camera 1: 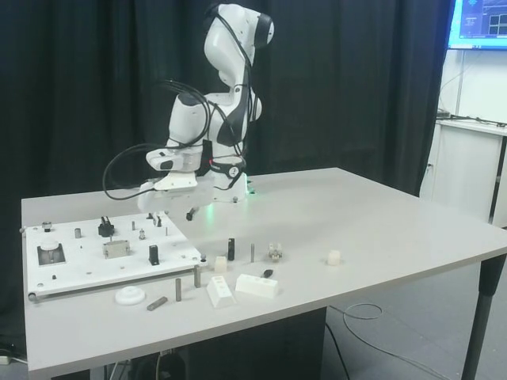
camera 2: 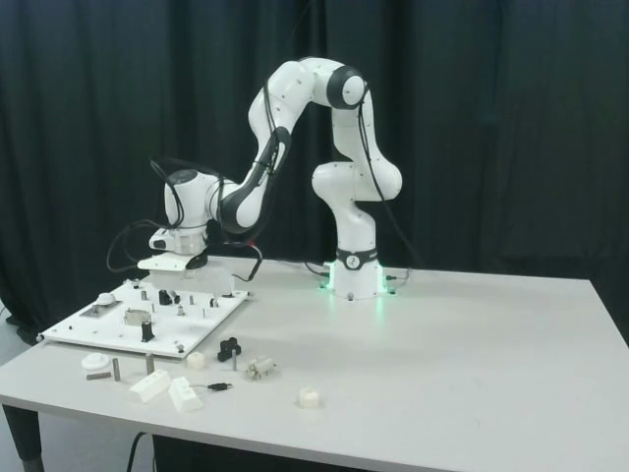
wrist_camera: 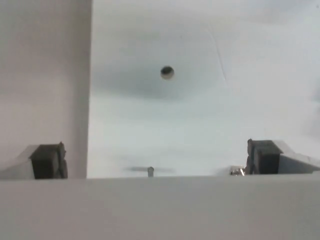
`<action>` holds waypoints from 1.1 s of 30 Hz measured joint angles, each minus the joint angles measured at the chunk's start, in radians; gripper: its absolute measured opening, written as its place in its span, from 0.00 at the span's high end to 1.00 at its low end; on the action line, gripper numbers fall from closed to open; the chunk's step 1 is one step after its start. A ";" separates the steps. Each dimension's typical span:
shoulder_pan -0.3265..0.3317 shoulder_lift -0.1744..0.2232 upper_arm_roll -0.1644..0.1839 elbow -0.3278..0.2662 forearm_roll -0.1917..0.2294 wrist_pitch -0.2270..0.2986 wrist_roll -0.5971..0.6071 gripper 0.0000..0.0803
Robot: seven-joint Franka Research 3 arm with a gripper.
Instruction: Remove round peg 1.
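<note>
Two jaws stand wide open, holding nothing, above the white board (camera 1: 107, 257) at the counter's (camera 1: 380, 226) 9 o'clock side.

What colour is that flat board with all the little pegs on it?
The board is white, seen best in the second room view, where it lies under the gripper.

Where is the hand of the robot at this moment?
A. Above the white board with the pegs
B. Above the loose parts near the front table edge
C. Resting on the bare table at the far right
A: in both room views the hand hangs just over the white board, its fingers open and holding nothing.
</note>
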 joint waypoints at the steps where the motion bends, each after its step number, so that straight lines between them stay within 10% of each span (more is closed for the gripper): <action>1: -0.004 0.000 0.000 -0.004 0.000 0.004 -0.002 0.00; 33: -0.056 0.073 0.000 -0.075 0.100 0.068 -0.095 0.00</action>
